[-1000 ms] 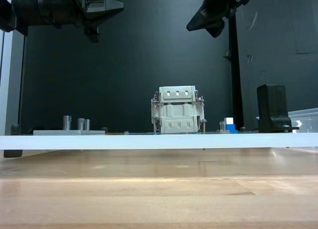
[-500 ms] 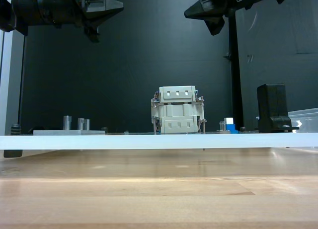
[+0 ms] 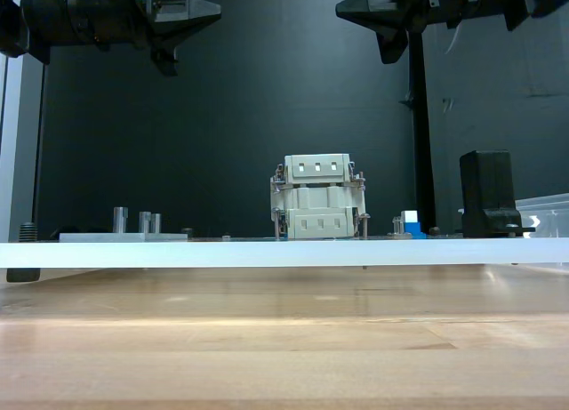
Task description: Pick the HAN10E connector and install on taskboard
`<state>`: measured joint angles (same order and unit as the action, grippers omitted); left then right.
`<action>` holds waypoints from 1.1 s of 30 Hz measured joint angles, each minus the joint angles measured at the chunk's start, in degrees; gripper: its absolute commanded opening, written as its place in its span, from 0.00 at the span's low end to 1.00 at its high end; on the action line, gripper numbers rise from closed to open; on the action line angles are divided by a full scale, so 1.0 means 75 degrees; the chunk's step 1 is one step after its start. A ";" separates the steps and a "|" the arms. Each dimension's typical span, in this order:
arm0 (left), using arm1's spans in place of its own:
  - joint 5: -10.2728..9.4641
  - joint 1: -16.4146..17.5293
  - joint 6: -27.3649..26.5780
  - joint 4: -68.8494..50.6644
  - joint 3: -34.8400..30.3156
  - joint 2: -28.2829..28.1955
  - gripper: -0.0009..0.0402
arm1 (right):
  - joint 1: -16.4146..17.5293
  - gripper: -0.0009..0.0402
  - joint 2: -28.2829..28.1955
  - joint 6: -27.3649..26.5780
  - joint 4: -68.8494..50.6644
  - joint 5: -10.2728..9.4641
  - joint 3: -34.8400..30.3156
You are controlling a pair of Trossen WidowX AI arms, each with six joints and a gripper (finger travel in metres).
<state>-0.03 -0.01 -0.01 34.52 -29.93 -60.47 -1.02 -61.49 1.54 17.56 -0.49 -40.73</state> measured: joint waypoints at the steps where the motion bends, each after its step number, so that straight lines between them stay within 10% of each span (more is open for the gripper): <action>1: 0.0003 0.0000 0.0003 0.0000 -0.0003 -0.0003 0.02 | 0.0003 0.02 0.0023 0.0003 0.0169 -0.0073 0.0108; 33: 0.0000 0.0000 0.0003 0.0000 -0.0003 0.0000 0.02 | 0.0003 0.02 0.0055 0.0122 0.1323 -0.0082 0.0784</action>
<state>-0.03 -0.01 0.01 34.52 -29.95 -60.47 -0.99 -61.08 2.46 27.49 -1.10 -34.85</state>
